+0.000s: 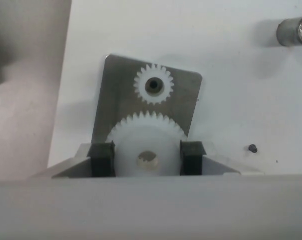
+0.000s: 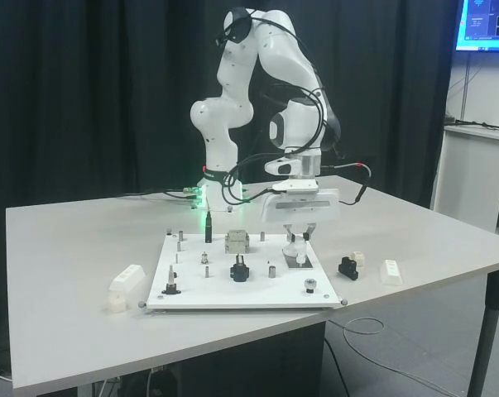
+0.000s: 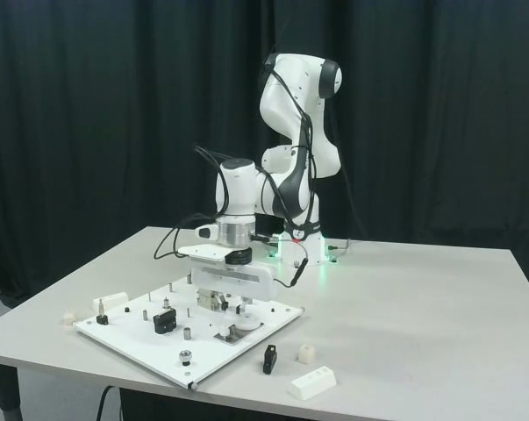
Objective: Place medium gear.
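Pincer [image 1: 147, 158]: clenched on the medium gear [image 1: 146, 142], black fingers [image 1: 101, 159] pressing its two sides, the gear held low over the grey plate [image 1: 115, 90] with its teeth just beside those of the small gear [image 1: 154, 83] seated on that plate. Plate: set in the white board [image 2: 249, 285], which also carries pegs and small fixtures and lies on the grey bench [image 2: 59, 273]; white blocks [image 2: 127, 286] rest on the bench beside the board

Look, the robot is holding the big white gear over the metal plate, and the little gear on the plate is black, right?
Not quite: the little gear is white, not black, as the wrist view shows. The gripper does hold the big white gear over the metal plate.
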Robot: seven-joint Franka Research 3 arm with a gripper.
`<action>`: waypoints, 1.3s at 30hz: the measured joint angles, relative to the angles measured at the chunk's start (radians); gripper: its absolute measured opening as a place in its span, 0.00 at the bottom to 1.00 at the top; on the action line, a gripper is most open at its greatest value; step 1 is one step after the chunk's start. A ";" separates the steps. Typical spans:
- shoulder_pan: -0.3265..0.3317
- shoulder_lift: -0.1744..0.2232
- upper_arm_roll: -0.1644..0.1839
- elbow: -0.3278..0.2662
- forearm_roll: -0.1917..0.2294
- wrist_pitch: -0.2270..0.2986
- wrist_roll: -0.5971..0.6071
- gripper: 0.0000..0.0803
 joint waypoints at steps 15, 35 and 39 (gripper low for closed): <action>0.000 -0.006 0.000 0.001 0.000 -0.003 -0.008 0.35; 0.011 -0.018 0.016 0.001 -0.001 -0.010 -0.031 0.35; 0.022 -0.021 0.031 0.001 -0.001 -0.010 -0.031 0.35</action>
